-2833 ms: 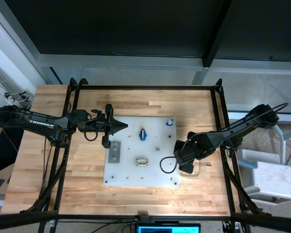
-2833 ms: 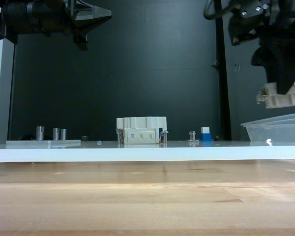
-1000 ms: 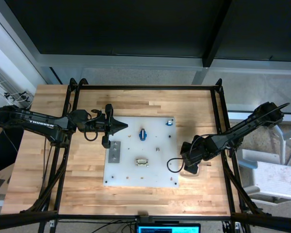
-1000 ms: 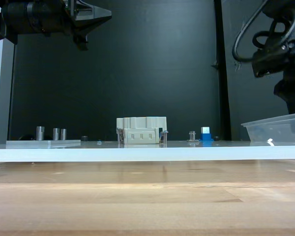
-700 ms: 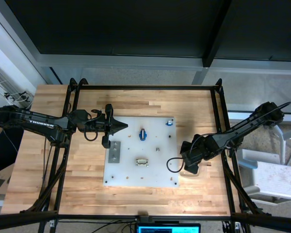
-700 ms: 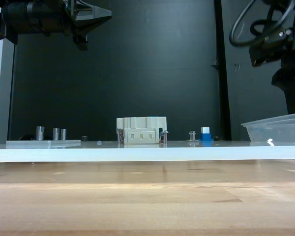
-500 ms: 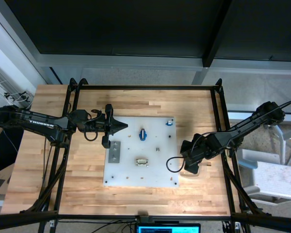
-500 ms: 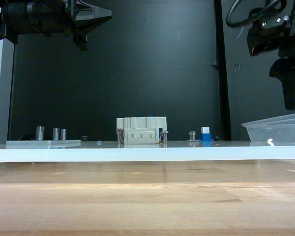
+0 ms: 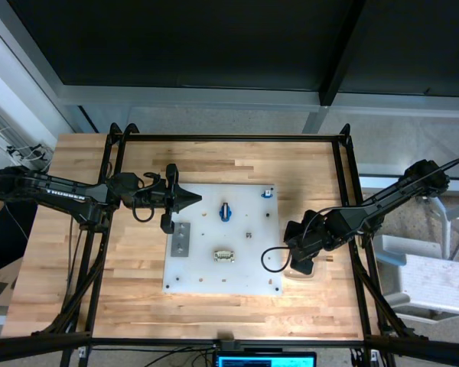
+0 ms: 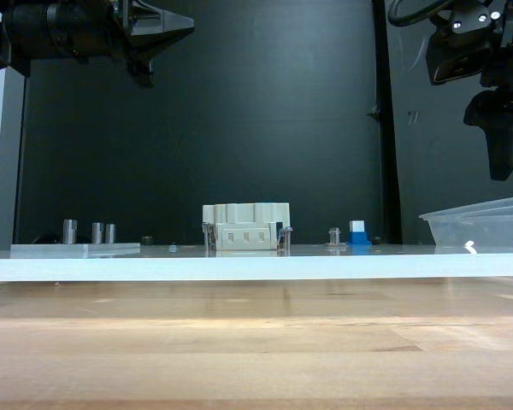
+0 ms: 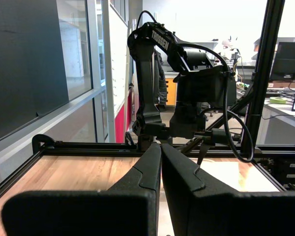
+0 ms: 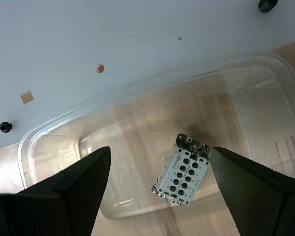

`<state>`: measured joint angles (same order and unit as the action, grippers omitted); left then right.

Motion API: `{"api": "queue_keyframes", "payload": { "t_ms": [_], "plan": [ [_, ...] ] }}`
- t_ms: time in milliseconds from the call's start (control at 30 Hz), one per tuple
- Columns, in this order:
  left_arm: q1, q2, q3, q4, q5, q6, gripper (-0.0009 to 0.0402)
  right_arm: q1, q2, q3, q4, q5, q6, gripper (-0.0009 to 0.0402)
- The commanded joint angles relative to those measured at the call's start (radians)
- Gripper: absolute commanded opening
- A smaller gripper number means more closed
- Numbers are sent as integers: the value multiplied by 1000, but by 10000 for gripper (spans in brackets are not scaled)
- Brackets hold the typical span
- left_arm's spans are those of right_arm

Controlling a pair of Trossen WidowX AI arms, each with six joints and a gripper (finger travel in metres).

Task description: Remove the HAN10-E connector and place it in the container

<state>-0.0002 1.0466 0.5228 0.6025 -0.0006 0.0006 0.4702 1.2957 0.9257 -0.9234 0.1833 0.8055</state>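
Observation:
The HAN10-E connector (image 12: 183, 176), a pale block with dark pin holes, lies tilted on the floor of the see-through container (image 12: 137, 91), touching neither finger. My right gripper (image 12: 160, 150) hangs open above it, one finger on each side. From above, the right gripper (image 9: 301, 258) covers most of the container (image 9: 315, 273), just right of the white board. In the low view the right gripper (image 10: 501, 158) hovers above the container (image 10: 477, 224). My left gripper (image 9: 194, 200) stays shut over the board's back left, with its fingers (image 11: 152, 162) pressed together.
The white board (image 9: 206, 279) carries a beige socket housing (image 9: 224, 255), a grey metal bar with holes (image 9: 182, 242), a blue upright clip (image 9: 226, 212) and a small blue-white part (image 9: 267, 193). A black frame (image 9: 229, 138) rings the wooden table.
2.8 s ago the right gripper held the connector above the container. It has since lowered into it, let go, and risen clear in the last second. The left arm stayed still.

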Motion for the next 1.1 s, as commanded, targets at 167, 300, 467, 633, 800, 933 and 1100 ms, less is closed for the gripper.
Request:
{"api": "queue_keyframes", "payload": {
  "t_ms": [167,300,467,633,800,933,1100],
  "plan": [
    [0,0,0,0,0,0,0,0,0,0,1,0,17,286],
    [0,0,0,0,0,0,0,-1,0,0,1,0,16,286],
    [0,0,0,0,0,0,0,-1,0,0,2,0,16,286],
    [0,0,0,0,0,0,0,-1,0,0,5,0,16,287],
    [0,0,0,0,0,0,0,-1,0,0,17,0,16,287],
    [0,0,0,0,0,0,0,-1,0,0,21,0,16,287],
    [0,0,0,0,0,0,0,-1,0,0,24,0,16,287]
  ]
}}
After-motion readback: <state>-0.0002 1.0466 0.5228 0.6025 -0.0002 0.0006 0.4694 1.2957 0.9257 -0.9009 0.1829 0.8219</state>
